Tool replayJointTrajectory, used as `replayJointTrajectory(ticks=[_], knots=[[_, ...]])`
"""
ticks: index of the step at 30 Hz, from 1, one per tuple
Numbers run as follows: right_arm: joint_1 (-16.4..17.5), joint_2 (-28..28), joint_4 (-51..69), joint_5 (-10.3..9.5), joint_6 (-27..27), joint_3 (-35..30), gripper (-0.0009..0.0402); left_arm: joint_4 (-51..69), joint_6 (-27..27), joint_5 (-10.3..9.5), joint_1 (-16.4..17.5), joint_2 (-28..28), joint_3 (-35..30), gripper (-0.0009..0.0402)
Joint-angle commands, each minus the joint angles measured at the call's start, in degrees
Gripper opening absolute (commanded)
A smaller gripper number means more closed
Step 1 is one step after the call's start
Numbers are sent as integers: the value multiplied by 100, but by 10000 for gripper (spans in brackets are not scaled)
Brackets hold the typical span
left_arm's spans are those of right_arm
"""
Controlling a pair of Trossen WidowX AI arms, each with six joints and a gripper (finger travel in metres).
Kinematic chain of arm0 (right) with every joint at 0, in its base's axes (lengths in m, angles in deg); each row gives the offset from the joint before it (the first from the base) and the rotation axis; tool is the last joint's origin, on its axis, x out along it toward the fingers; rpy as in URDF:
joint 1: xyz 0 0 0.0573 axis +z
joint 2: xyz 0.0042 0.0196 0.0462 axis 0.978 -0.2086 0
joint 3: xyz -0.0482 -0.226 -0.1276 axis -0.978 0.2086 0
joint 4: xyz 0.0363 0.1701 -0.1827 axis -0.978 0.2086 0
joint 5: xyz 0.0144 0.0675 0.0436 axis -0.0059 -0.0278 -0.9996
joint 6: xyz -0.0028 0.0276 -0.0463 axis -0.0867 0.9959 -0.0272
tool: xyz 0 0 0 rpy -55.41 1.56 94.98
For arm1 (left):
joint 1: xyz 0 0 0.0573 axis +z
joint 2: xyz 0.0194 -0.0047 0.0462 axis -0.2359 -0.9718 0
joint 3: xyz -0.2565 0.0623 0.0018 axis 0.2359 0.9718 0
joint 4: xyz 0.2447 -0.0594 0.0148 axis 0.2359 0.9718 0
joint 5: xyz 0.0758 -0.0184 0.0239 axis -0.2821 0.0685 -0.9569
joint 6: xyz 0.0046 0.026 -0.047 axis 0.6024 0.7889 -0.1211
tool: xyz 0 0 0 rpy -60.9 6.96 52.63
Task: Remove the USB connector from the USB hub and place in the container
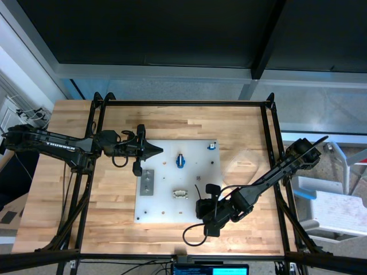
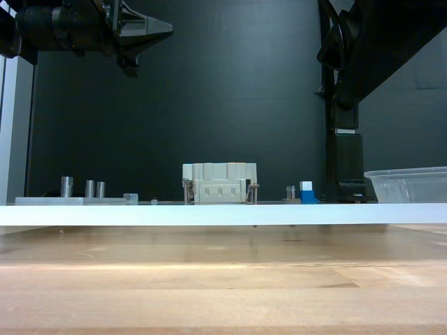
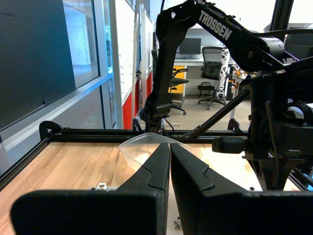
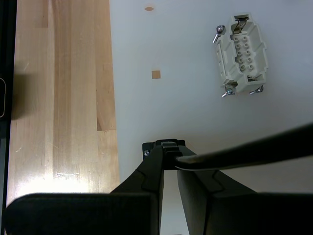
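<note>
In the right wrist view, my right gripper [image 4: 168, 157] is shut on the USB connector [image 4: 172, 151], a small black plug seated in the black USB hub [image 4: 149, 147] on the white board. Its thin black cable [image 4: 244, 154] runs off sideways. From above, the right gripper [image 1: 200, 200] points down at the board's near right part and hides the hub. The clear container [image 1: 243, 166] lies on the wood just right of the board, and it also shows at table level [image 2: 408, 183]. My left gripper [image 1: 153, 150] hovers shut and empty, high over the board's far left edge [image 2: 157, 28].
On the white board [image 1: 166, 215] stand a silver-beige rectangular connector [image 1: 180, 195], a grey metal block with pegs [image 1: 148, 183], a blue part [image 1: 180, 160] and a small blue-white piece [image 1: 211, 146]. A black frame rail [image 1: 183, 103] borders the table.
</note>
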Motion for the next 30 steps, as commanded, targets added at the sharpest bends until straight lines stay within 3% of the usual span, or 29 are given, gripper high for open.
replayJointTrajectory(ticks=[1, 3, 14, 20, 25, 30], knots=[[-2, 11, 0, -188, -85, -7, 0, 0, 0, 0, 0, 0, -2, 1], [-37, 11, 9, -299, -190, -7, 0, 0, 0, 0, 0, 0, -2, 1], [-232, -402, 715, -356, -675, -667, 0, 0, 0, 0, 0, 0, -2, 1], [-323, -684, 955, -627, -844, -1034, 0, 0, 0, 0, 0, 0, -2, 1], [-343, -850, 1248, -726, -960, -1307, 0, 0, 0, 0, 0, 0, -2, 1], [-352, -868, 1364, -737, -973, -1405, 0, 0, 0, 0, 0, 0, -2, 1]])
